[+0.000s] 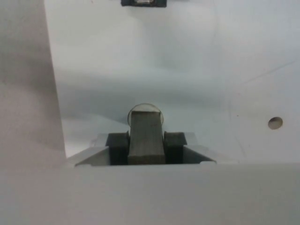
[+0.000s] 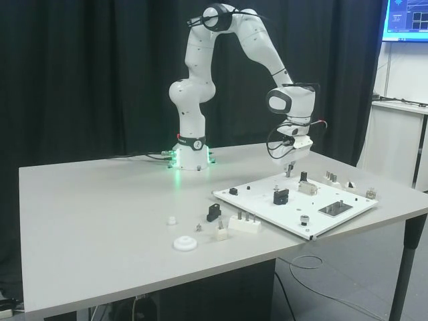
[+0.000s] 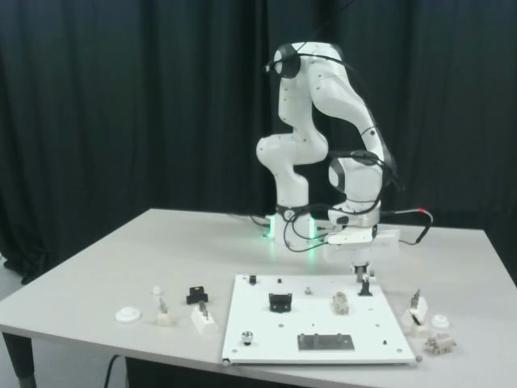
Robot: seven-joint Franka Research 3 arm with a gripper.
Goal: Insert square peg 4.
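In the wrist view my gripper [image 1: 146,149] is shut on a grey square peg [image 1: 146,136], with a black fingertip on each side of it. The peg's lower end hangs over the white board [image 1: 164,61], and a thin round outline [image 1: 134,110] shows just behind its tip. From the room views the gripper [image 2: 289,166] [image 3: 359,272] points straight down just above the back part of the board [image 2: 261,204] [image 3: 250,323]. The peg [image 2: 289,171] [image 3: 359,276] shows only as a short stub below the fingers. I cannot tell whether it touches the board.
On the board stand a black block [image 2: 280,196] [image 3: 280,301], a grey plate [image 2: 334,208] [image 3: 325,342] and small fixtures [image 2: 306,186]. Left of the board lie a white disc [image 2: 184,243], a black piece [image 2: 213,212] and a white block [image 2: 244,224]. A small hole [image 1: 275,123] is in the board.
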